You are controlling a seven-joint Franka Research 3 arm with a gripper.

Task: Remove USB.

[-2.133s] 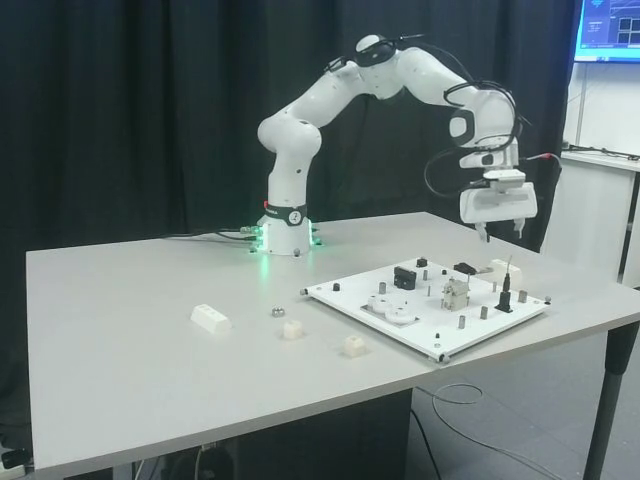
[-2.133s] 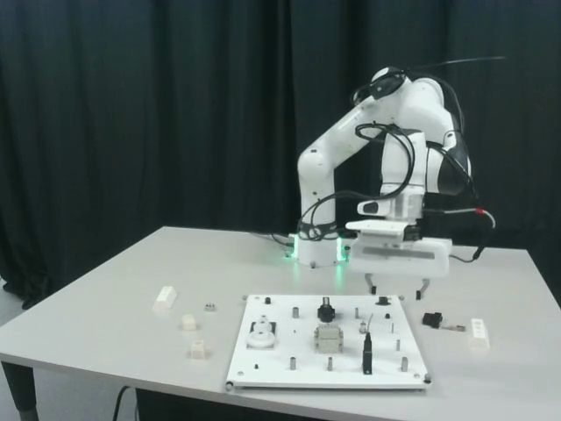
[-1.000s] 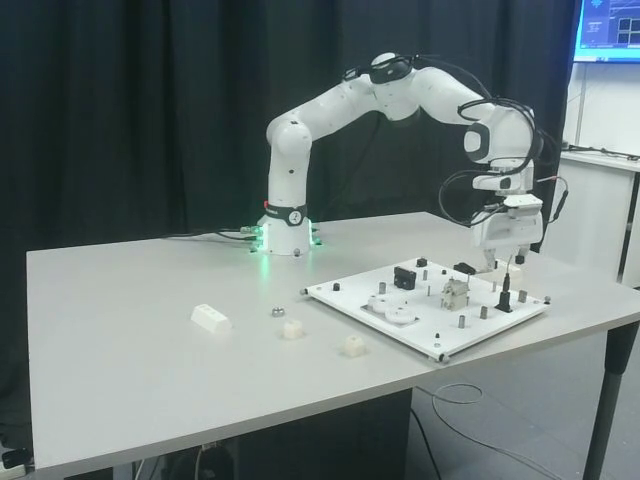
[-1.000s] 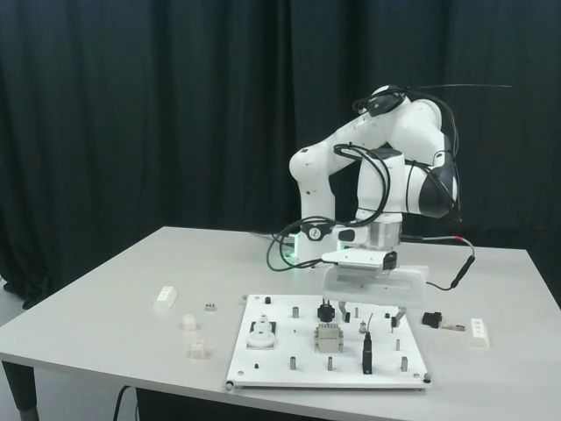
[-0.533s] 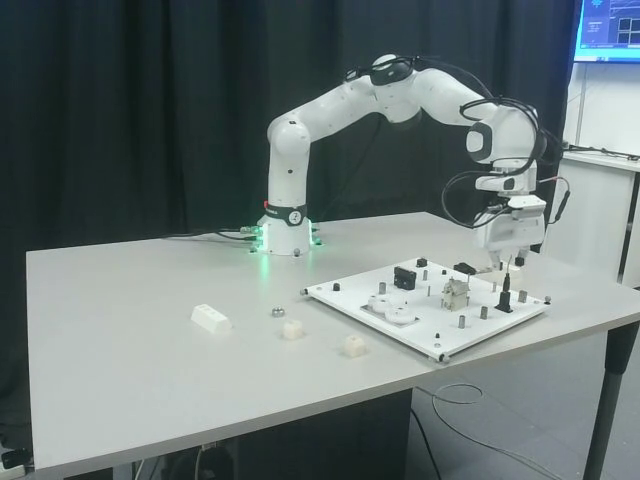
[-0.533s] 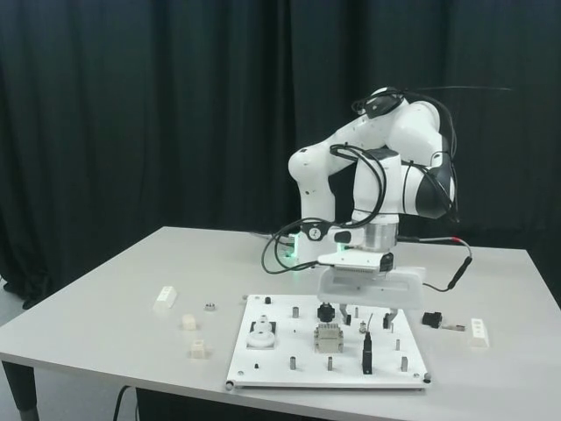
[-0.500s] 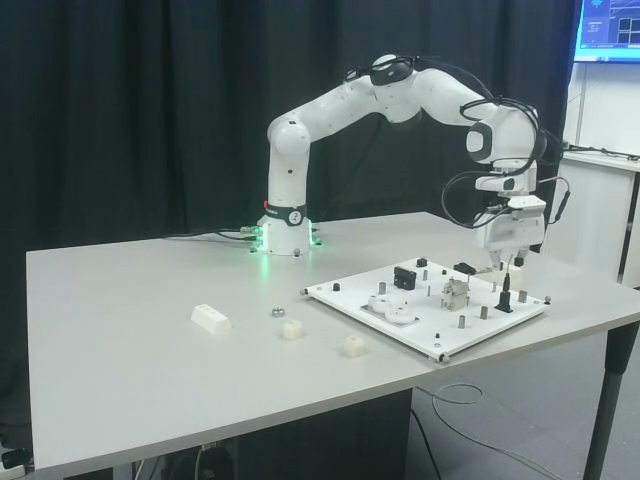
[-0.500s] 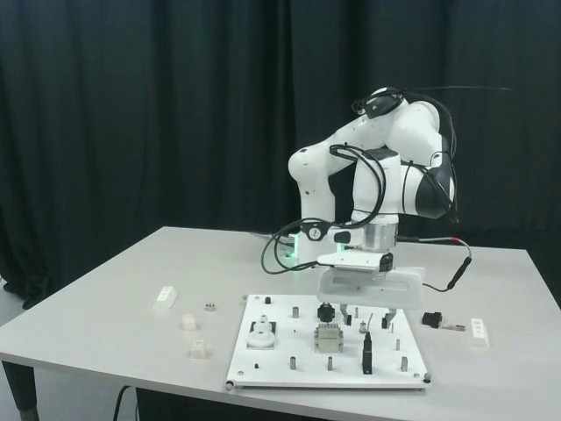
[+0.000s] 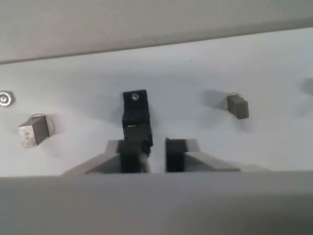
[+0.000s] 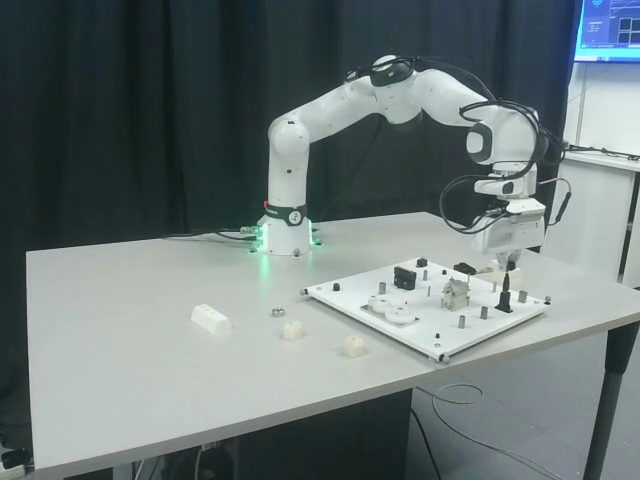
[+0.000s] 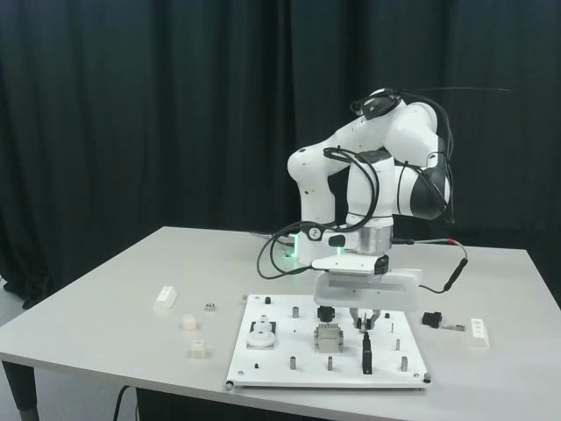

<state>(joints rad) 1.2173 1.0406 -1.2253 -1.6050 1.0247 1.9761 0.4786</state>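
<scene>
USB: a black plug (image 9: 136,117) standing upright in the white board (image 11: 280,364), near the board's corner on the side away from the loose blocks; also seen in the room views (image 10: 505,296) (image 11: 366,353).
Tool: the tool (image 9: 152,155) hangs straight above the USB, fingers pointing down, one black fingertip (image 9: 129,156) on each side of the plug's line. In the wrist view the plug's top shows just ahead of the gap, nearer one fingertip than the other.
Tool state: parted, with a narrow gap between the pads and nothing gripped; whether a pad touches the plug cannot be told.
Tool in room views: low over the board (image 10: 508,262) (image 11: 365,325), just above the USB.
Near the USB: two small grey posts on the board, one to each side (image 9: 237,106) (image 9: 33,131), both clear of the fingers.
Other board parts: a white round part (image 11: 260,334), a grey block (image 11: 328,338), a black knob (image 11: 324,311), several short pegs.
In the way: the tool's wide white body hides part of the board in the second room view.
Loose on the bench (image 10: 120,330): three white blocks (image 10: 210,318) (image 10: 292,329) (image 10: 353,345) and one small grey nut (image 10: 273,311), well apart from the board.
Past the board: one black piece (image 11: 431,319) and one white piece (image 11: 479,332) on the bench.
Arm: one, white, with green lights at its base (image 10: 283,235).
</scene>
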